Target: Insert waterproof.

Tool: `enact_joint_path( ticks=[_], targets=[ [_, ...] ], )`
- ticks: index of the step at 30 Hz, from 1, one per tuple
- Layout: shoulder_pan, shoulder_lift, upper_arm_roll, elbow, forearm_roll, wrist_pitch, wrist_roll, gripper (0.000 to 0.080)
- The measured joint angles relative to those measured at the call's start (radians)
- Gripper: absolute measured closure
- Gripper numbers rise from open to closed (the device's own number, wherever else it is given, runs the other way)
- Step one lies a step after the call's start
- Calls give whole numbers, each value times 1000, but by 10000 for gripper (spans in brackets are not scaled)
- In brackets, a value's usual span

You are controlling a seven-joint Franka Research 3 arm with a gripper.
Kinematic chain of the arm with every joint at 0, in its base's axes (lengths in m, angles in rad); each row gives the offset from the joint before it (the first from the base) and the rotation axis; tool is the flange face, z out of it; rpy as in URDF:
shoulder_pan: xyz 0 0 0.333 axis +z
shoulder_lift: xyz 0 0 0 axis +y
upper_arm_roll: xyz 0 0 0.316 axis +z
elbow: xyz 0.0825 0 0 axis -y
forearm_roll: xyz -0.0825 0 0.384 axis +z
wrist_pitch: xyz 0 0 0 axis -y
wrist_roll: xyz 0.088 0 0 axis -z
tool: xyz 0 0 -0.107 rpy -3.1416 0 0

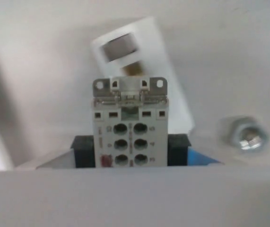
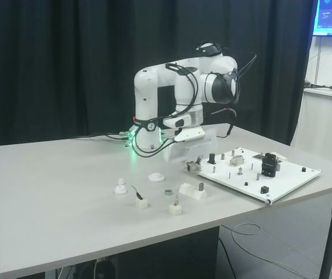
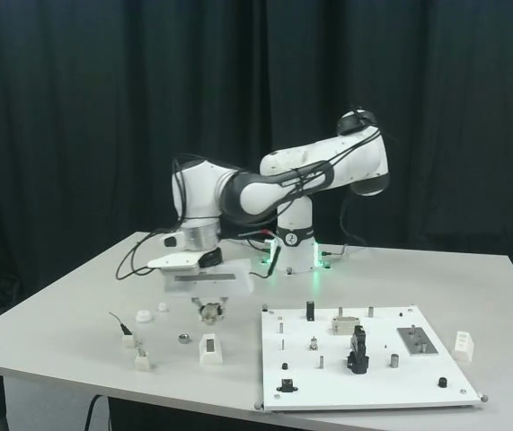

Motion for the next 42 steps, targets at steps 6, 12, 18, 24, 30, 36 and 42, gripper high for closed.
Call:
enact_joint_path(
  ticks=[6,12,18,24,30,36,42],
  targets=[
    [91,-8,-13,-65,-1,0,50,491],
    [187,-10,-24,-129,-1,1,107,491],
    [285,-14,-36,-184,-2,6,186,491],
    [379,-25,-50,-227,-9,24,281,491],
    [468,-37,-67,-254,-28,41,394,491],
    [552,-38,-80,-273,-44,53,535,491],
    [627,-39,-83,-281,-64,84,702,491]
  ],
)
